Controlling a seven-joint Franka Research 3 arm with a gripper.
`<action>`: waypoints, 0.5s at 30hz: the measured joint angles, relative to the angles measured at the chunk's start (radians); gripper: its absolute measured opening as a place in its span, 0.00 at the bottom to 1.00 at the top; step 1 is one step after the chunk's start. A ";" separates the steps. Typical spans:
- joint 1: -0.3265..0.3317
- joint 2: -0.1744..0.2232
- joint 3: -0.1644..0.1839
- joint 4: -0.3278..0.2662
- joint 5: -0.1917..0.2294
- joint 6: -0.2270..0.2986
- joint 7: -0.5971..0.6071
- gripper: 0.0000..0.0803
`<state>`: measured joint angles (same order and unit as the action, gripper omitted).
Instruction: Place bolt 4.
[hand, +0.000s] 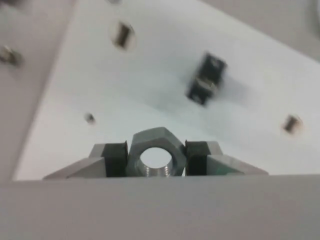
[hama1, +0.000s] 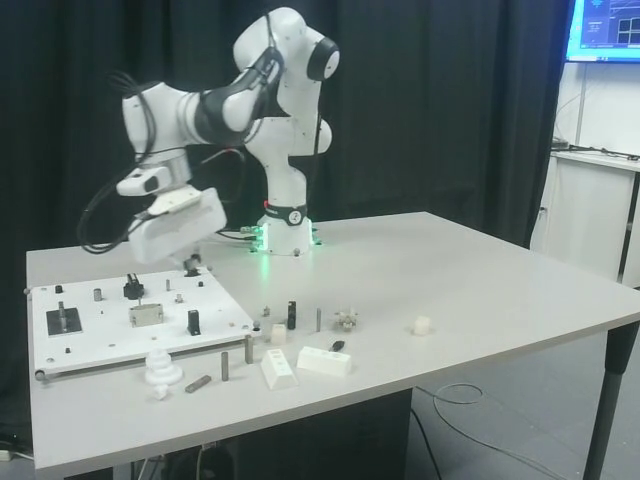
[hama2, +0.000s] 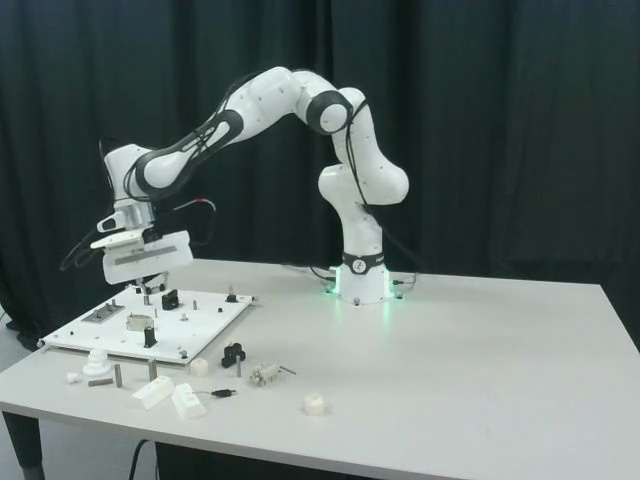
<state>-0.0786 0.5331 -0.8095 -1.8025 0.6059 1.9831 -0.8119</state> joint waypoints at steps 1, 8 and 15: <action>0.013 -0.004 0.000 -0.004 -0.005 0.000 0.018 0.30; 0.111 -0.034 0.000 -0.034 -0.046 0.000 0.143 0.30; 0.211 -0.056 0.000 -0.065 -0.082 0.005 0.265 0.30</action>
<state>0.1326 0.4772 -0.8091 -1.8672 0.5236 1.9885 -0.5472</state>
